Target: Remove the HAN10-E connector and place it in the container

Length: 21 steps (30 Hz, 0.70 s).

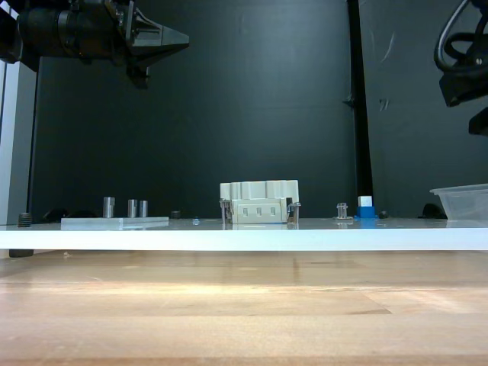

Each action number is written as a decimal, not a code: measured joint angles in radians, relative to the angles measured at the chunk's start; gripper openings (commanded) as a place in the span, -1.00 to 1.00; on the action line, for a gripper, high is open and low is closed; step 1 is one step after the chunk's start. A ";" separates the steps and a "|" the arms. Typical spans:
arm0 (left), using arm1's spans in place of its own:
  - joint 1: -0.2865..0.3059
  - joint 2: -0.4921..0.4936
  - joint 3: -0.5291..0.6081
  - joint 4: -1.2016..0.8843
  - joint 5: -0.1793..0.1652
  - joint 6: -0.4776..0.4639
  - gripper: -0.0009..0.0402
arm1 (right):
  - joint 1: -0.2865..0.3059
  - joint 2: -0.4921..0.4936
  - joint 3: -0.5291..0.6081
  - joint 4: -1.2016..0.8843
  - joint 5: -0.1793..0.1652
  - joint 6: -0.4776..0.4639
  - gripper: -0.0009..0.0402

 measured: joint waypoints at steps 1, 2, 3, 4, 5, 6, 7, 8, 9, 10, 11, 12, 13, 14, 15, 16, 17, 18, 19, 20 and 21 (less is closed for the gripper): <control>0.000 0.000 0.000 0.000 0.000 0.000 -0.96 | 0.000 -0.002 0.008 -0.012 0.000 0.000 0.34; 0.000 0.000 0.000 0.000 0.000 0.000 -0.96 | 0.000 -0.005 0.015 -0.024 0.000 0.000 0.35; 0.000 0.000 0.000 0.000 0.000 0.000 -0.96 | 0.000 -0.007 0.021 -0.034 0.000 0.000 0.34; 0.000 0.000 0.000 0.000 0.000 0.000 -0.96 | 0.001 -0.010 0.029 -0.042 0.000 0.000 0.34; 0.000 0.000 0.000 0.000 0.000 0.000 -0.96 | 0.001 -0.014 0.035 -0.046 0.000 0.000 0.35; 0.000 0.000 0.000 0.000 0.000 0.000 -0.96 | 0.001 -0.018 0.042 -0.051 0.000 0.002 0.34; 0.000 0.000 0.000 0.000 0.000 0.000 -0.96 | 0.001 -0.022 0.050 -0.058 0.000 0.003 0.34; 0.000 0.000 0.000 0.000 0.000 0.000 -0.96 | 0.001 -0.026 0.058 -0.063 0.000 0.003 0.34; 0.000 0.000 0.000 0.000 0.000 0.000 -0.96 | 0.001 -0.029 0.068 -0.072 0.000 0.004 0.34; 0.000 0.000 0.000 0.000 0.000 0.000 -0.96 | 0.001 -0.031 0.076 -0.081 0.000 0.004 0.34; 0.000 0.000 0.000 0.000 0.000 0.000 -0.96 | 0.001 -0.032 0.084 -0.092 0.000 0.006 0.34; 0.000 0.000 0.000 0.000 0.000 0.000 -0.96 | 0.002 -0.033 0.091 -0.103 0.000 0.006 0.34; 0.000 0.000 0.000 0.000 0.000 0.000 -0.96 | 0.002 -0.033 0.097 -0.113 0.000 0.007 0.34; 0.000 0.000 0.000 0.000 0.000 0.000 -0.96 | 0.002 -0.033 0.100 -0.119 0.000 0.007 0.35; 0.000 0.000 0.000 0.000 0.000 0.000 -0.96 | 0.002 -0.033 0.103 -0.123 0.000 0.007 0.34; 0.000 0.000 0.000 0.000 0.000 0.000 -0.96 | 0.002 -0.033 0.103 -0.124 0.000 0.007 0.34; 0.000 0.000 0.000 0.000 0.000 0.000 -0.96 | 0.002 -0.033 0.103 -0.126 0.000 0.007 0.34; 0.000 0.000 0.000 0.000 0.000 0.000 -0.96 | 0.002 -0.033 0.103 -0.126 0.000 0.007 0.34; 0.000 0.000 0.000 0.000 0.000 0.000 -0.96 | 0.002 -0.033 0.104 -0.125 0.000 0.007 0.34; 0.000 0.000 0.000 0.000 0.000 0.000 -0.96 | 0.003 -0.033 0.104 -0.125 0.000 0.007 0.35; 0.000 0.000 0.000 0.000 0.000 0.000 -0.96 | 0.003 -0.033 0.104 -0.125 0.000 0.008 0.34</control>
